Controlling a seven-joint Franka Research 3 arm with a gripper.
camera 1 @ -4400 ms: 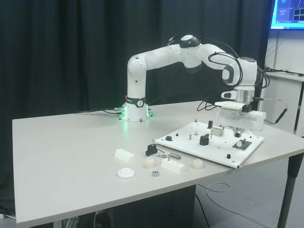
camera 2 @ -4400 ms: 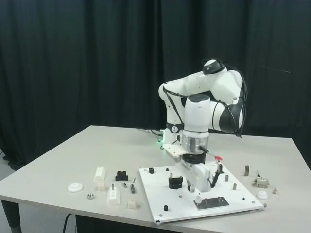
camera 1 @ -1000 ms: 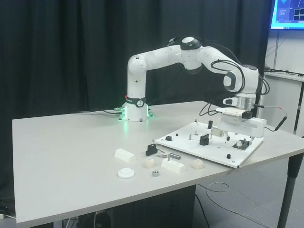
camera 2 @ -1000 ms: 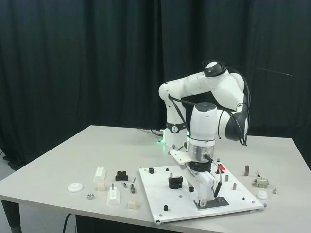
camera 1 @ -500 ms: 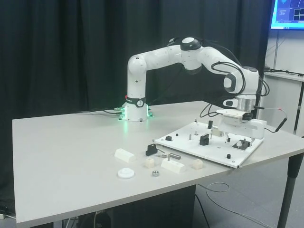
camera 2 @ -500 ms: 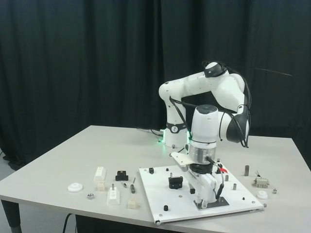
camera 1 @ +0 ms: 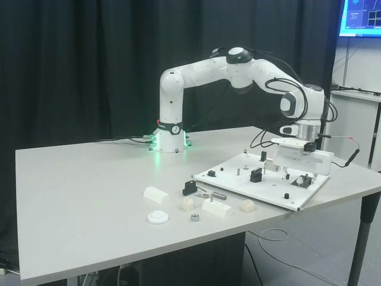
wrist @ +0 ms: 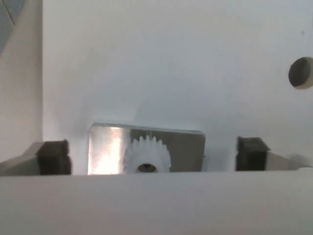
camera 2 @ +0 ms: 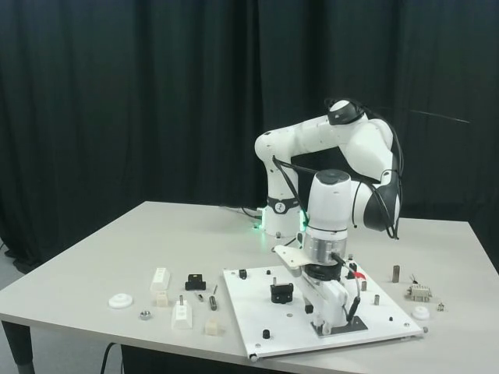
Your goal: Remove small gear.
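Observation:
The small white gear (wrist: pixel 146 157) sits on a grey metal plate (wrist: pixel 183 145) at the near right corner of the white board (camera 1: pixel 233 180). In the wrist view my gripper (wrist: pixel 152 157) is open, one black fingertip (wrist: pixel 54 155) on each side of the gear, both well apart from it. In the room views the gripper (camera 1: pixel 302 173) (camera 2: pixel 330 322) hangs low over that plate (camera 2: pixel 356 323) and hides the gear.
The board also carries black fixtures (camera 1: pixel 256 175) (camera 2: pixel 281 292) and short pegs. Left of it on the grey table (camera 1: pixel 77 185) lie white blocks (camera 1: pixel 156 193), a large white gear (camera 1: pixel 158 217), a nut (camera 1: pixel 194 217) and a black bracket (camera 1: pixel 189 187). A connector (camera 2: pixel 419 292) lies to the right.
The arm has shifted the gripper toward the board's near right corner and lowered it onto the metal plate; over the last second it sank a little further.

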